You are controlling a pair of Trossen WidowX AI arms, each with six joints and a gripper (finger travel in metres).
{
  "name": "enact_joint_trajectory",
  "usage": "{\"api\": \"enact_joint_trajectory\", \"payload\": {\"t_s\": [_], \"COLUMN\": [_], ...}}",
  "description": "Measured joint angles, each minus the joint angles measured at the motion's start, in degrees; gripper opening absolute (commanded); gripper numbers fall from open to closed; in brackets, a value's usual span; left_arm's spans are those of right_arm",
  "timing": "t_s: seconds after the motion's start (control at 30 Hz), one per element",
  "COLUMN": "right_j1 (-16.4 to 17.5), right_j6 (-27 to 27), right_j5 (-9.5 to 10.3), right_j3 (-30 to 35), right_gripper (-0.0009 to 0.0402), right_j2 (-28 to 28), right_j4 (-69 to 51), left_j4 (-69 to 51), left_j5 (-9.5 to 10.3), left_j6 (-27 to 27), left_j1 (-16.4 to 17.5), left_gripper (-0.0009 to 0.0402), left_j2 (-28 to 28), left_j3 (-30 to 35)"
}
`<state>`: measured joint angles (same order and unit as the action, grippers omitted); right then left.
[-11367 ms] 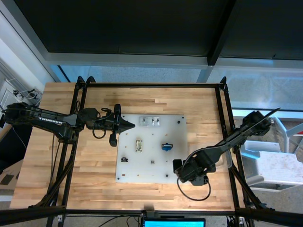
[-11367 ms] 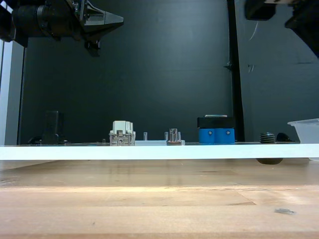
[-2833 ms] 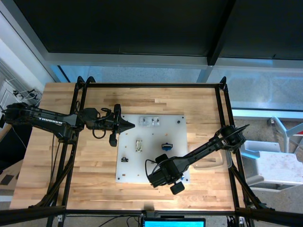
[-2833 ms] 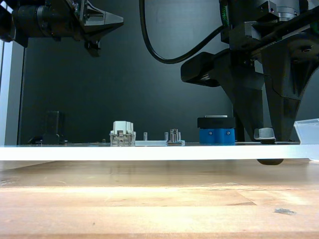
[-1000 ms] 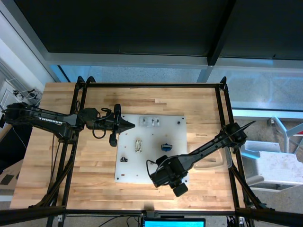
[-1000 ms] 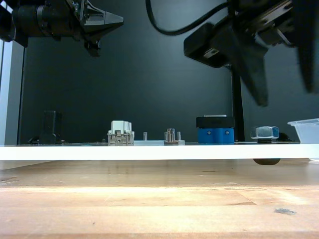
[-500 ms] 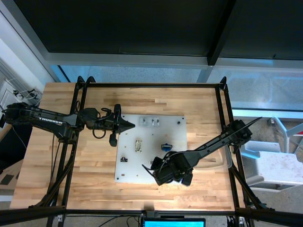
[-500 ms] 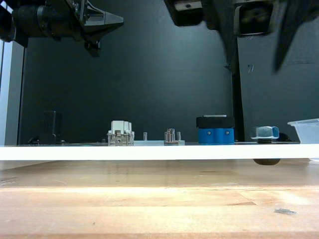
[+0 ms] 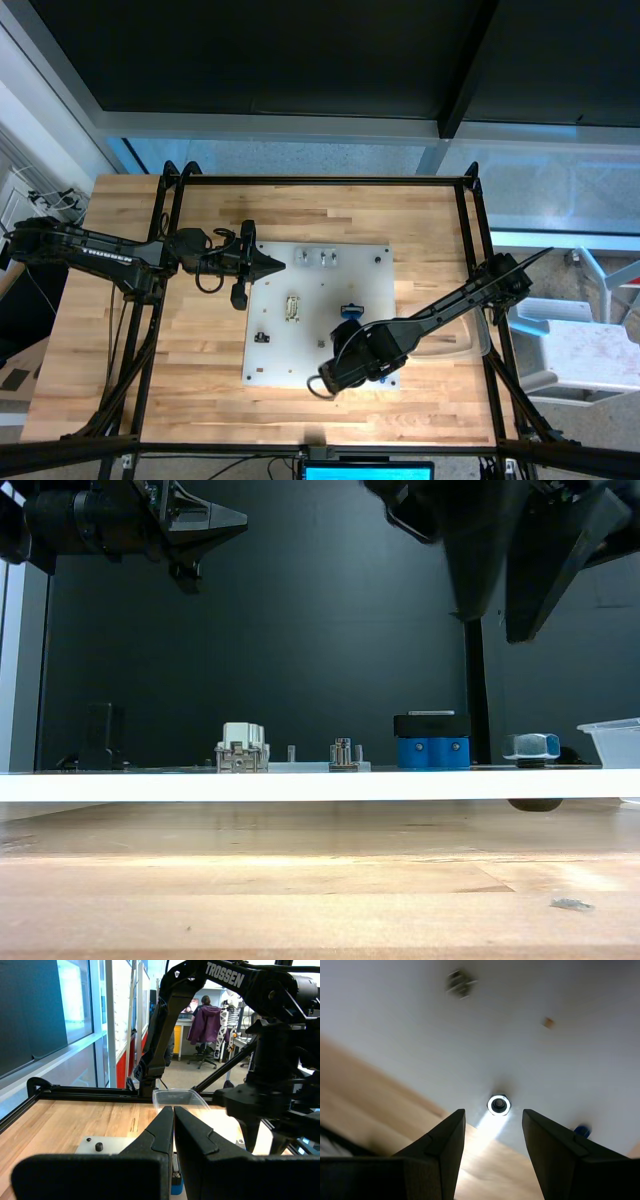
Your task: Pick the M12 fastener and fasten on the M12 threads
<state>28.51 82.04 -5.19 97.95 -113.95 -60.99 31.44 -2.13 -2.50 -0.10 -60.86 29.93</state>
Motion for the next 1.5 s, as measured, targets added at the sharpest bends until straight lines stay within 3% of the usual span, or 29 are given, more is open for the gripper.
{"api": "enact_joint_trajectory", "payload": {"t_s": [0.17,0.37,0.43,0.67,0.73,0.93,1.33,1.5], "right_j1": [0.0,0.0,0.1,0.2,0.2,0.6,0.8,0.9], "right_j6": [-22.0,-41.5,-45.2,-48.4,-49.5,-51.5,-50.8,-50.4], "right_j5": [0.0,0.28,0.31,0.42,0.35,0.26,0.2,-1.27], "right_j3": [0.0,-0.2,-0.7,-2.5,-2.7,-4.6,-10.0,-10.4], "right_gripper": [0.0157,0.015,0.0133,-0.0007,0.0009,0.0001,0.0,0.0], "right_j2": [0.0,0.0,0.0,0.0,0.0,0.0,0.0,0.0], "right_j4": [0.0,-0.3,-1.3,-1.4,-1.2,0.7,8.1,8.4], "left_j4": [0.0,0.0,0.0,0.0,0.0,0.0,0.0,0.0], "left_j5": [-0.02,-0.02,0.0,0.0,0.0,0.0,0.0,0.0], "left_j6": [0.0,0.0,0.0,0.0,0.0,0.0,0.0,0.0], "left_j1": [0.0,0.0,0.0,0.0,0.0,0.0,0.0,0.0], "left_gripper": [0.0,0.0,0.0,0.0,0.0,0.0,0.0,0.0], "left_j2": [0.0,0.0,0.0,0.0,0.0,0.0,0.0,0.0], "left_j3": [0.0,0.0,0.0,0.0,0.0,0.0,0.0,0.0]}}
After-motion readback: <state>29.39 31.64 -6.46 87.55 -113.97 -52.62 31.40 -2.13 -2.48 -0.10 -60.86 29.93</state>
